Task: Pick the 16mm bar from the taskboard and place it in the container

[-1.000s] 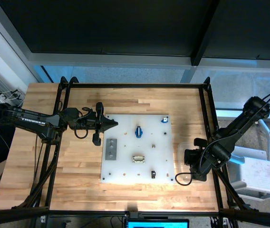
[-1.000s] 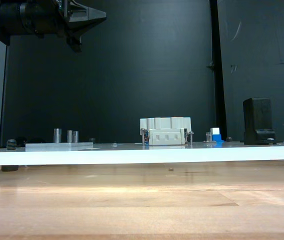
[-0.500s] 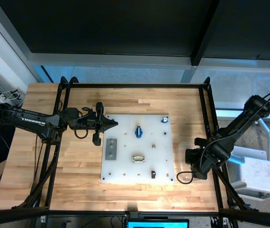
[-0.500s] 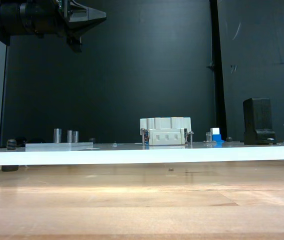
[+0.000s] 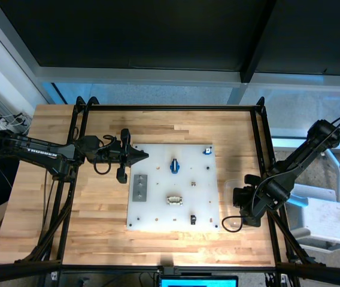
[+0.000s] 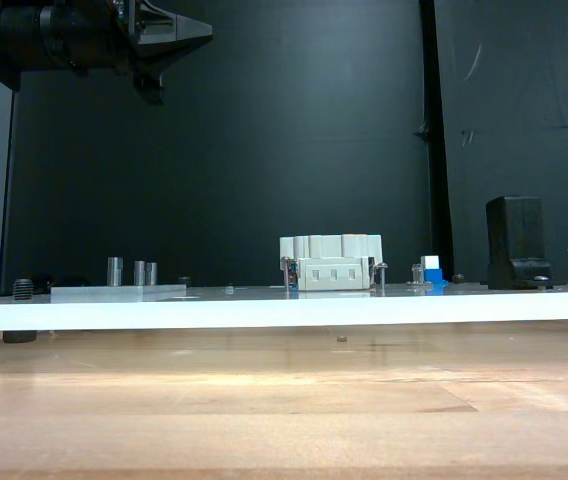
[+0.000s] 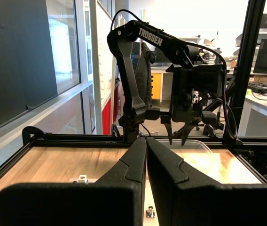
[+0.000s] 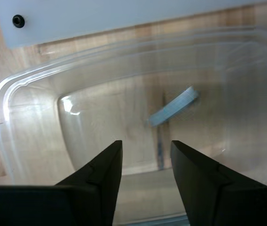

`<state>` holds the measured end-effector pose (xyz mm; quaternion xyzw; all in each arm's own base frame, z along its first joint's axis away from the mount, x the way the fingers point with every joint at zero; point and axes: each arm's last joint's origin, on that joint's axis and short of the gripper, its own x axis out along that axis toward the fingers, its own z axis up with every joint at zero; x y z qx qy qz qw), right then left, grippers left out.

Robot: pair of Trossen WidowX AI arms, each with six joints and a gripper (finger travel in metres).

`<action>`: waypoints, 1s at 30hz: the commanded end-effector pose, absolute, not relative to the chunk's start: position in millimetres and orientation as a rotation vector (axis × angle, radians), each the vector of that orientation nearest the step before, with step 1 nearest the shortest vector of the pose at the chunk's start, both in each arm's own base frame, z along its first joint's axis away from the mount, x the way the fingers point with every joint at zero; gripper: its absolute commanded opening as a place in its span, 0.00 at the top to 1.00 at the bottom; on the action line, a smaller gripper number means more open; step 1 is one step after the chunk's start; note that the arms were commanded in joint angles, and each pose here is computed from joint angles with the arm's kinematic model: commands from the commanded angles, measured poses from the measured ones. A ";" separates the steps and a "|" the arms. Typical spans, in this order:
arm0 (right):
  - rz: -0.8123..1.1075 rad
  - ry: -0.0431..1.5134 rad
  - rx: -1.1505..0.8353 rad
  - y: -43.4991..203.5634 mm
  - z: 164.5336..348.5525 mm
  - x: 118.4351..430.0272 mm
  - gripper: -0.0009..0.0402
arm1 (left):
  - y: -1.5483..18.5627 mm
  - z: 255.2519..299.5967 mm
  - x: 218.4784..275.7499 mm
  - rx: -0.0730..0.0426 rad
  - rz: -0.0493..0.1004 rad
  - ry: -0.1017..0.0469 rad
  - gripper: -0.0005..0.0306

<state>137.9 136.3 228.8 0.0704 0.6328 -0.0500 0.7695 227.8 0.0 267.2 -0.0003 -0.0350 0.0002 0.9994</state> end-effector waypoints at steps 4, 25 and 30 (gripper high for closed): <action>-0.089 1.348 0.180 139.1 229.4 140.6 0.56 | 0.0 267.2 227.9 0.000 0.000 -0.070 0.98; -0.053 1.308 0.214 143.1 230.6 144.6 0.55 | 0.1 267.2 227.9 0.000 0.001 -0.070 0.98; -0.052 1.306 0.216 143.3 230.7 144.8 0.56 | 0.1 267.2 227.9 0.000 0.001 -0.070 0.98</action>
